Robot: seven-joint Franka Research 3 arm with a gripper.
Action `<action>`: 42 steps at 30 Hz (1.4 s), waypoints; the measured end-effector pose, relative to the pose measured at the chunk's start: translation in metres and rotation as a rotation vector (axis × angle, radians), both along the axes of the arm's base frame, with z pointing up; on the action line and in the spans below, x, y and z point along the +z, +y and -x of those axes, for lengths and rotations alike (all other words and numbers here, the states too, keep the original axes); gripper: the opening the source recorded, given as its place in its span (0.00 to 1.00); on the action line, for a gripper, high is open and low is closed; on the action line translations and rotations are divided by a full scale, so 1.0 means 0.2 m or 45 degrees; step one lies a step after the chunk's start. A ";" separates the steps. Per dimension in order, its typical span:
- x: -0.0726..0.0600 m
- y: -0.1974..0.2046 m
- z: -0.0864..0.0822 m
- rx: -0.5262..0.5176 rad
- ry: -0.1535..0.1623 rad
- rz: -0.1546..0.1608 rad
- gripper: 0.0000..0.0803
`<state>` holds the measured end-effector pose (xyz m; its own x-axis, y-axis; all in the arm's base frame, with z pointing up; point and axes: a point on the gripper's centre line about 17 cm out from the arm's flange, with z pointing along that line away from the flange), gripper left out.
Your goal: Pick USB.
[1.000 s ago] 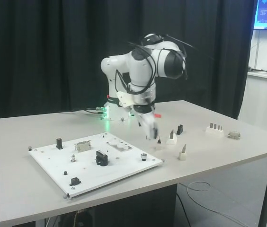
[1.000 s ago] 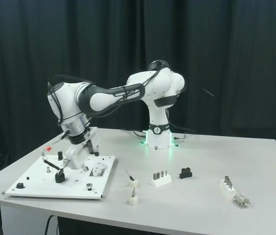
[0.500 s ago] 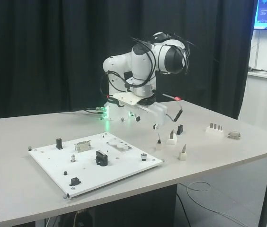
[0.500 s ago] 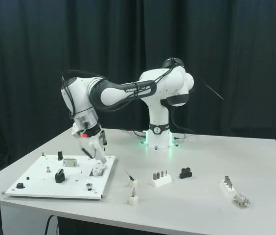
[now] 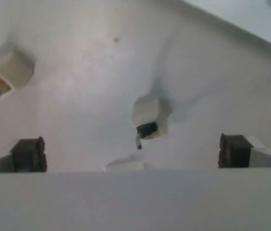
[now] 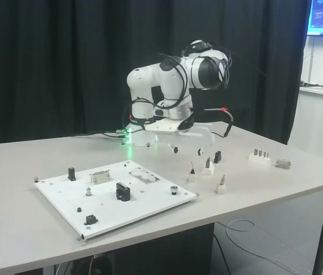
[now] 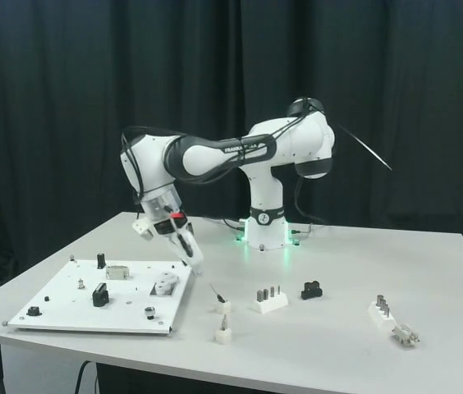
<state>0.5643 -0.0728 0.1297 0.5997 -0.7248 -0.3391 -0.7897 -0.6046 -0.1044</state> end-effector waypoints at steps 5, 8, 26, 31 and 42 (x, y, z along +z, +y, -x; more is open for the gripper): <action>-0.05 0.08 0.01 0.102 -0.007 -0.024 1.00; -0.08 0.13 0.01 0.153 -0.008 -0.036 1.00; -0.21 0.19 0.07 0.355 0.055 -0.027 1.00; -0.24 0.19 0.09 0.371 0.068 -0.036 1.00; -0.31 0.18 0.13 0.409 0.097 -0.031 1.00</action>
